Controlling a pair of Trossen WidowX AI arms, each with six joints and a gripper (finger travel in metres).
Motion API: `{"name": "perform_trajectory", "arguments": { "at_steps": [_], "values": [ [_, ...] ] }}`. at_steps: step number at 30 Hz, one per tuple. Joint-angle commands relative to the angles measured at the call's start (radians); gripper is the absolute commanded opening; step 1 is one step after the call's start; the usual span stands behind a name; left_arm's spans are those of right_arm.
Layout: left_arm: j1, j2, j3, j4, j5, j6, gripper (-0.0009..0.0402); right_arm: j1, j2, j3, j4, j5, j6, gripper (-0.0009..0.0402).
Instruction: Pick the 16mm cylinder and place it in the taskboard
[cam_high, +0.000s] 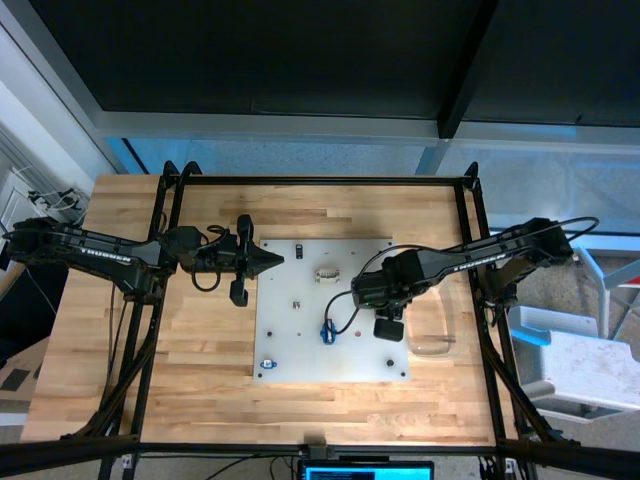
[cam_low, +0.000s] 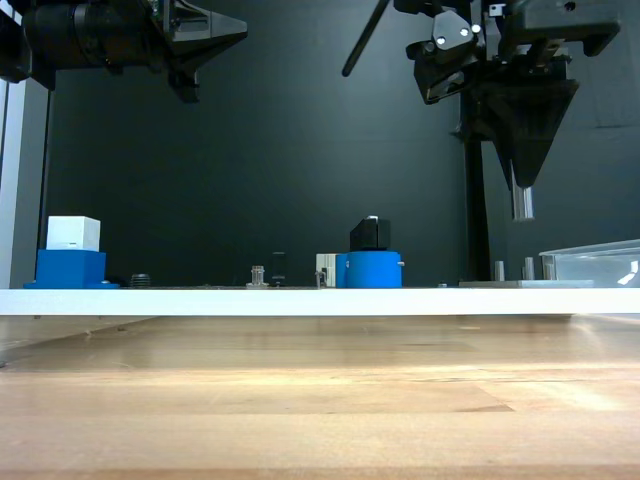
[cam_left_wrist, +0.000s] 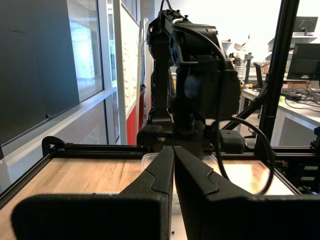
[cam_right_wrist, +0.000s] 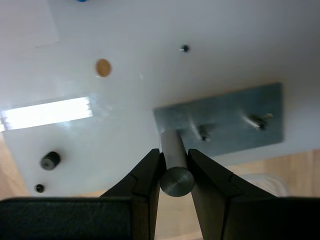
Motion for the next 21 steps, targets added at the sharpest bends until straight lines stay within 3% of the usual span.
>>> {"name": "perform_trajectory", "arguments": {
  "at_steps": [1, 18, 21],
  "values": [
    [0.0, 0.0, 0.0, 0.0, 0.0, 0.0, 0.0, 0.013, 0.034, 0.031, 0.009, -0.002, 0.0, 0.0032],
    [0.0, 0.0, 0.0, 0.0, 0.0, 0.0, 0.0, 0.054, 0.133, 0.102, 0.051, -0.004, 0.024, 0.0032],
    [0.0, 0.0, 0.0, 0.001, 0.0, 0.0, 0.0, 0.058, 0.142, 0.108, 0.059, -0.027, 0.035, 0.0032]
  ]
}}
